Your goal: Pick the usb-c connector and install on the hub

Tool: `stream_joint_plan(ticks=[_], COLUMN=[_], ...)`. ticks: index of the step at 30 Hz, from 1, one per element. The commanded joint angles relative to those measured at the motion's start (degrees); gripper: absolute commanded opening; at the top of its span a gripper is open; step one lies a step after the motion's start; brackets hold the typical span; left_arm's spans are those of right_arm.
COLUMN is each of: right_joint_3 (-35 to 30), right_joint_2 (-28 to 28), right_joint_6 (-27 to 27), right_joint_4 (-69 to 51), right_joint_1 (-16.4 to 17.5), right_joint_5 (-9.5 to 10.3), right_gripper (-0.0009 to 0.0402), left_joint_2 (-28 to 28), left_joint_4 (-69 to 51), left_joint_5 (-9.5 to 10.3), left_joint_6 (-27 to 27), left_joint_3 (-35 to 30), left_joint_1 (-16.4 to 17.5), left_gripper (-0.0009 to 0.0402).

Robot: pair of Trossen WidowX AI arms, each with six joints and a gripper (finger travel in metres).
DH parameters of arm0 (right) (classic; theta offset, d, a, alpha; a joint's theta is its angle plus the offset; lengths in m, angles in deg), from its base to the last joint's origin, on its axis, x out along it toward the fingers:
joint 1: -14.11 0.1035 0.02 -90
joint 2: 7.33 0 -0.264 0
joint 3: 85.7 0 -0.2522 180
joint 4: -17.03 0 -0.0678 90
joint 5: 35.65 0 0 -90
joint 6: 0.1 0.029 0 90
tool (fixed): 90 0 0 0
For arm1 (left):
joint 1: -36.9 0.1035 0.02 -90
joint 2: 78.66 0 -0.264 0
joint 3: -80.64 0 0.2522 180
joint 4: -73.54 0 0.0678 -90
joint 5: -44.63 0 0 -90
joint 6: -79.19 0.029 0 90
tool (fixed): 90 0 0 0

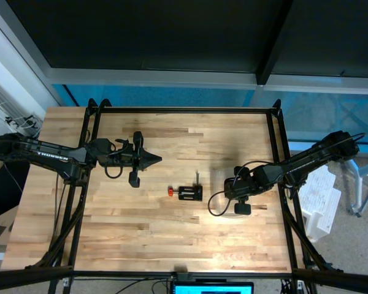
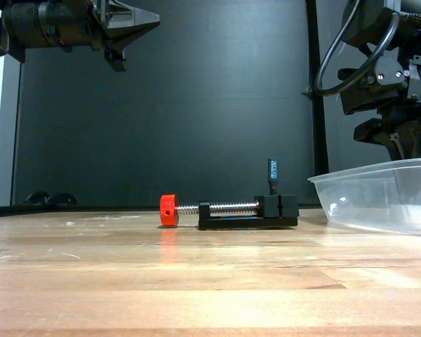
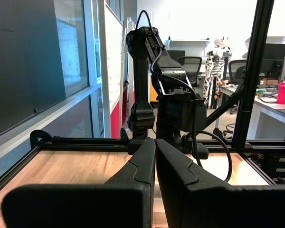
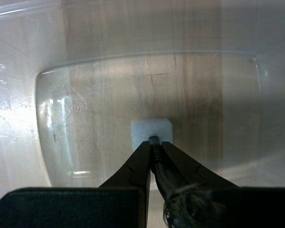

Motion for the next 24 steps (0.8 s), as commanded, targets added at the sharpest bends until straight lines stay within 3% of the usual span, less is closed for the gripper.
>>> stream_joint_plan(ticks=[1,24], right_joint_3=[-0.02,-0.57], right_joint_2=[0.0,-2.56], right_joint_6=[0.0,-0.02], right_joint_4=[0.0,-2.08], right_joint_1=[0.0,0.0], right_joint_5=[0.0,0.02], right_gripper=[-0.0002,0.0], left_joint_2=[0.0,0.0], left_joint_4=[0.0,0.0], left_joint_5=[-0.02,-0.02], left_joint_6=[0.02,0.02], left_joint_3=[-0.02,-0.02], left_joint_1=[0.0,0.0], left_gripper=[0.0,0.0])
